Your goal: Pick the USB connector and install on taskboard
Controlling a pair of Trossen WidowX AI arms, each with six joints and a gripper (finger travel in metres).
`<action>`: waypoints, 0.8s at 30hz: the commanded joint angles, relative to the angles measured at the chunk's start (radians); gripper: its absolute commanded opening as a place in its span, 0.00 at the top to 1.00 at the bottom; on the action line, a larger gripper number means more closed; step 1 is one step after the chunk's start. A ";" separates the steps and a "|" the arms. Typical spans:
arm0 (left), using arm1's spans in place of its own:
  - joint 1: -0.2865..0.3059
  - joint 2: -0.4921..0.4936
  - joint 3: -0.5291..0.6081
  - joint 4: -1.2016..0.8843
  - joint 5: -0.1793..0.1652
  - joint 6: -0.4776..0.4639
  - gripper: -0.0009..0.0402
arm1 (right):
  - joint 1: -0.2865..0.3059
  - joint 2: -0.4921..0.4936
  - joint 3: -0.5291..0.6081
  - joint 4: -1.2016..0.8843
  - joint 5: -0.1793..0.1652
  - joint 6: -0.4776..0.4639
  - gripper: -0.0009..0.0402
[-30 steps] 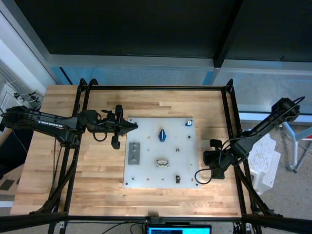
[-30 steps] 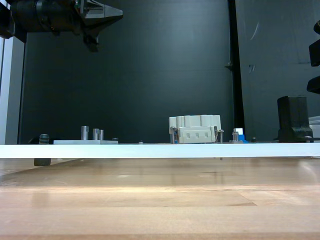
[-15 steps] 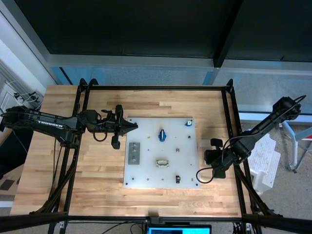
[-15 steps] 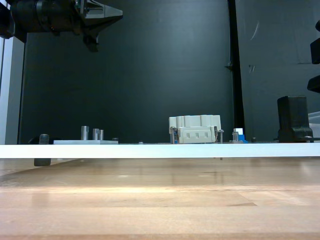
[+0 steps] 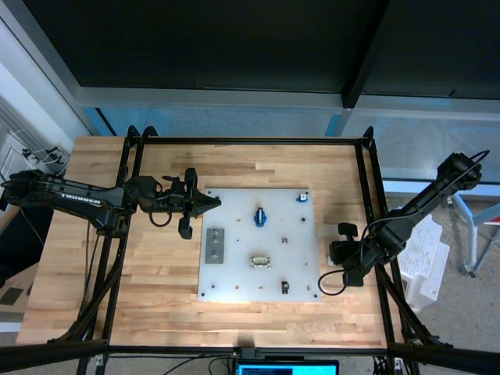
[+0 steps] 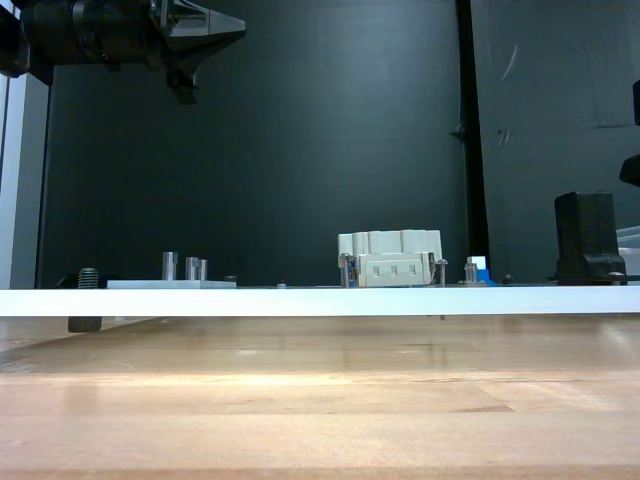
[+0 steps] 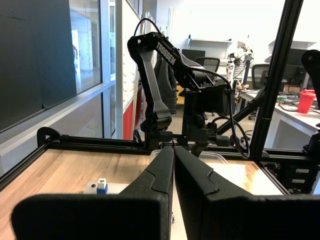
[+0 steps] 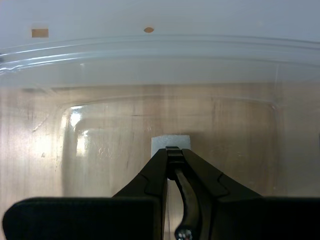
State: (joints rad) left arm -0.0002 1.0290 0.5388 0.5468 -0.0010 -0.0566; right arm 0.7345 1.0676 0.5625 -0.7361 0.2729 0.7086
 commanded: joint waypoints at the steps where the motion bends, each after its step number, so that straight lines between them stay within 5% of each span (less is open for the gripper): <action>1: 0.000 0.000 0.000 0.000 0.000 0.000 0.98 | 0.011 -0.013 -0.008 -0.001 0.002 0.003 0.98; 6: 0.000 0.000 0.000 0.000 0.000 0.000 0.98 | 0.019 -0.031 -0.015 -0.008 0.034 0.013 0.98; 24: 0.000 0.000 0.000 0.000 0.000 0.000 0.98 | 0.017 -0.031 0.115 -0.159 0.033 -0.002 0.98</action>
State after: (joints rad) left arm -0.0002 1.0290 0.5388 0.5472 -0.0010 -0.0566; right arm 0.7521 1.0351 0.6563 -0.8722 0.3077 0.7082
